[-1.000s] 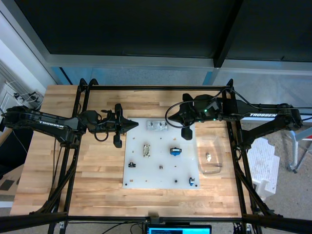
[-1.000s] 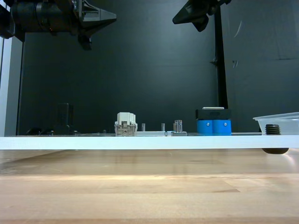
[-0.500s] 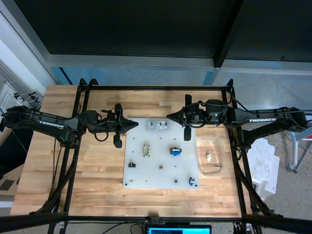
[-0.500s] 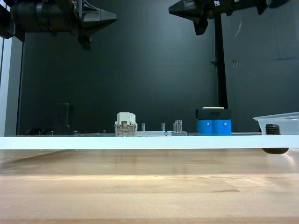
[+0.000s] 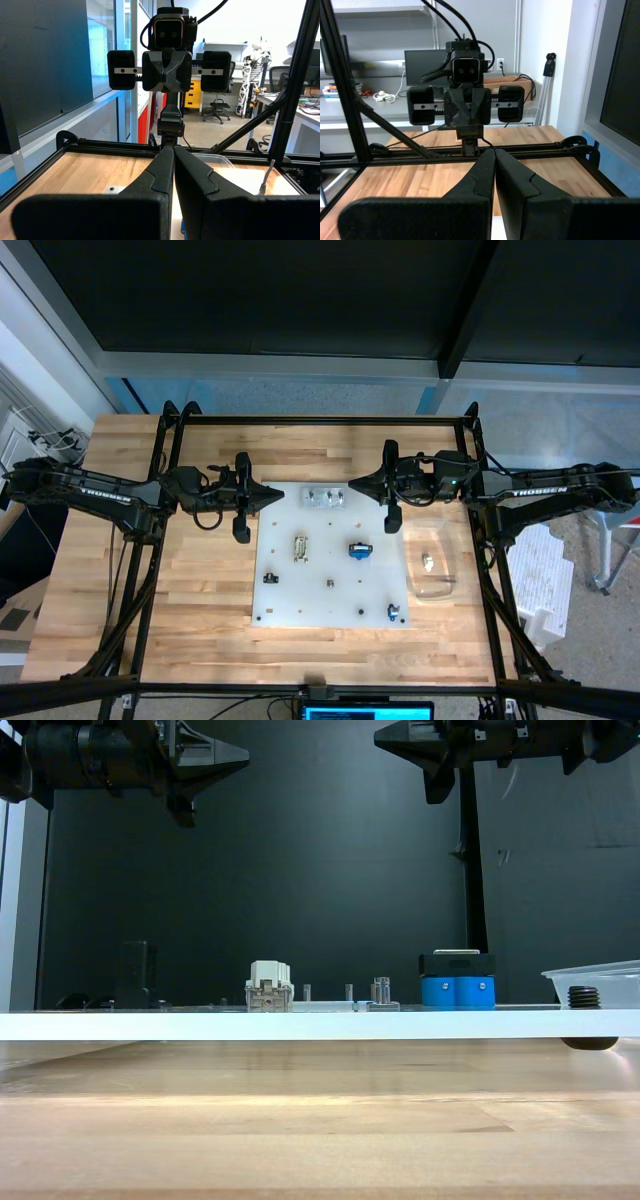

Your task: Pick the RJ45 connector and install on taskboard

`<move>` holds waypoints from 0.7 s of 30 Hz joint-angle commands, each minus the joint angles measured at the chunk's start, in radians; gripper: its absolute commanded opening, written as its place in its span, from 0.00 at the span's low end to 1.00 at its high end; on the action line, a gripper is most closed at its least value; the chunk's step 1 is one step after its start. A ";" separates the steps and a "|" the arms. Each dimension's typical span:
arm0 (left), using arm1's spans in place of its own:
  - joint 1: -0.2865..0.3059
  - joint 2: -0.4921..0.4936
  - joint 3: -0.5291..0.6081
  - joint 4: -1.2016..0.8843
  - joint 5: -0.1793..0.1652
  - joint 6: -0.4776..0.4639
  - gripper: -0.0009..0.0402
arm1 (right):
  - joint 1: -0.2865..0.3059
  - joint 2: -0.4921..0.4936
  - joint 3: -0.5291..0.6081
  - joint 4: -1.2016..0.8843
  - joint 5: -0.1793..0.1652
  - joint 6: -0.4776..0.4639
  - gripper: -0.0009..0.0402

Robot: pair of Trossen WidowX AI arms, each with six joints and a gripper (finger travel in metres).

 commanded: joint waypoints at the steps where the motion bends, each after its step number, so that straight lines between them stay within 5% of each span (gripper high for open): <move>1: 0.000 0.000 0.000 0.000 0.000 0.000 0.02 | 0.000 -0.022 -0.024 0.003 0.002 -0.001 0.02; 21: 0.000 0.000 0.000 0.000 0.000 0.000 0.02 | 0.001 -0.052 -0.114 0.058 0.000 0.021 0.02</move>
